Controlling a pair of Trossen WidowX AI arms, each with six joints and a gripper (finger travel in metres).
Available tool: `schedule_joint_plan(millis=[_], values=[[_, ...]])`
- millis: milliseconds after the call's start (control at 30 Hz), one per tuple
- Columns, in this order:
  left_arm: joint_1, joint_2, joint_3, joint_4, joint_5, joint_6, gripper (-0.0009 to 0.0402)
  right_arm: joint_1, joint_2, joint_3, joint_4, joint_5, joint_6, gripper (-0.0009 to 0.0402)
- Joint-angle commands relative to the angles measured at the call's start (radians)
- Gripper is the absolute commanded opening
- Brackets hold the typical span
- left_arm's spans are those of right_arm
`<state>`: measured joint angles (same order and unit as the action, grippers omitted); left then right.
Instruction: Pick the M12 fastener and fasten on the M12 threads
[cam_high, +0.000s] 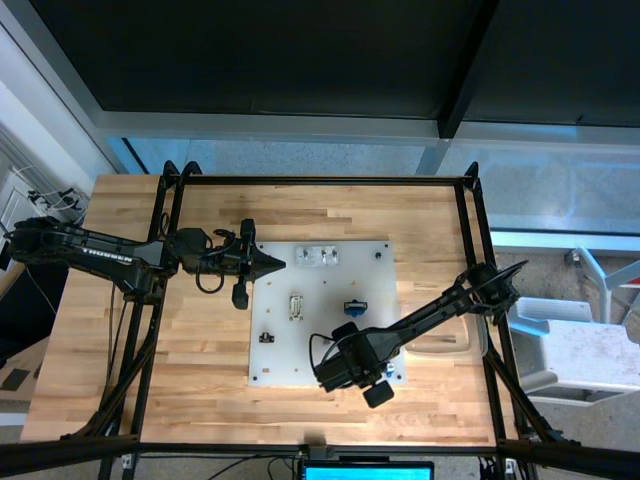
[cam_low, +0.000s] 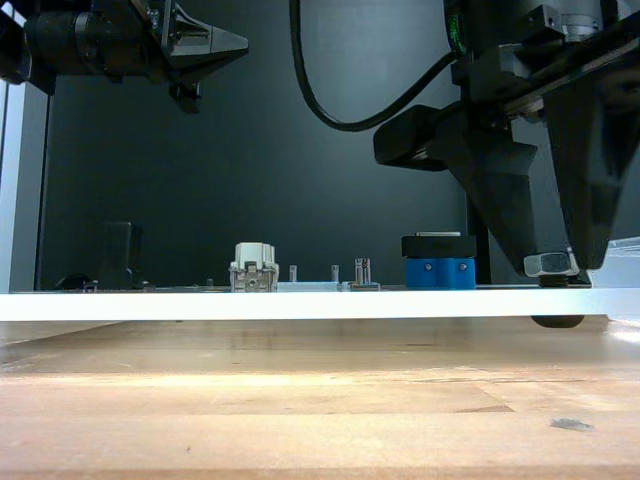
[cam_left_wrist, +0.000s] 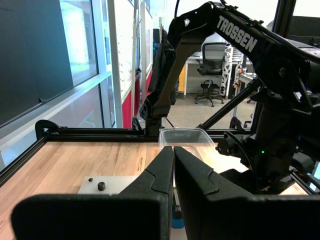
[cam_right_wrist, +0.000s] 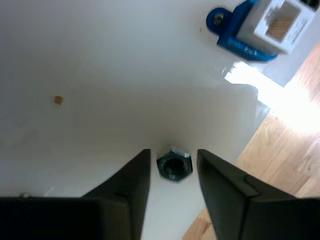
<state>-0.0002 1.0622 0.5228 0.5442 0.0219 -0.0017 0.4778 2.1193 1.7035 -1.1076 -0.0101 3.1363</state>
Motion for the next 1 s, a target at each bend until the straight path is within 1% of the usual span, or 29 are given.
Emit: schedule_joint_plan(millis=[33,167,300,333,367,433,500,533,567,600,667,700,800,833,933,1000], values=[[0.000,0.000,0.000,0.000,0.000,0.000,0.0000,0.002,0.001,0.000,0.009,0.000,-0.002,0.0176],[0.000,0.000,0.000,0.000,0.000,0.000,0.0000,0.005,-0.019,0.001,0.010,-0.001,-0.007,0.0201],[0.000,0.000,0.000,0.000,0.000,0.000,0.0000,0.005,-0.065,0.001,0.003,-0.002,-0.007,0.0206],[0.000,0.000,0.000,0.000,0.000,0.000,0.0000,0.005,-0.080,0.001,0.002,-0.002,-0.013,0.0206],[0.000,0.000,0.000,0.000,0.000,0.000,0.0000,0.006,-0.096,0.001,0.002,-0.003,-0.040,0.0205],[0.000,0.000,0.000,0.000,0.000,0.000,0.0000,0.006,-0.121,0.001,-0.003,-0.006,-0.144,0.0203],[0.000,0.000,0.000,0.000,0.000,0.000,0.0000,0.006,-0.137,0.001,-0.024,0.013,-0.289,0.0204],[0.000,0.000,0.000,0.000,0.000,0.000,0.0000,0.005,-0.143,0.001,-0.037,0.038,-0.384,0.0205],[0.000,0.000,0.000,0.000,0.000,0.000,0.0000,0.004,-0.145,0.001,-0.046,0.069,-0.488,0.0206],[0.000,0.000,0.000,0.000,0.000,0.000,0.0000,0.003,-0.145,0.001,-0.056,0.102,-0.568,0.0206],[0.000,0.000,0.000,0.000,0.000,0.000,0.0000,0.003,-0.145,0.001,-0.083,0.156,-0.684,0.0206],[0.000,0.000,0.000,0.000,0.000,0.000,0.0000,0.003,-0.145,0.001,-0.089,0.173,-0.749,0.0205],[0.000,0.000,0.000,0.000,0.000,0.000,0.0000,0.002,-0.145,0.000,-0.097,0.177,-0.938,0.0203],[0.000,0.000,0.000,0.000,0.000,0.000,0.0000,0.002,-0.145,0.000,-0.100,0.176,-0.984,0.0204],[0.000,0.000,0.000,0.000,0.000,0.000,0.0000,0.002,-0.145,0.000,-0.105,0.176,-1.081,0.0204],[0.000,0.000,0.000,0.000,0.000,0.000,0.0000,0.003,-0.145,0.000,-0.105,0.176,-1.171,0.0204]])
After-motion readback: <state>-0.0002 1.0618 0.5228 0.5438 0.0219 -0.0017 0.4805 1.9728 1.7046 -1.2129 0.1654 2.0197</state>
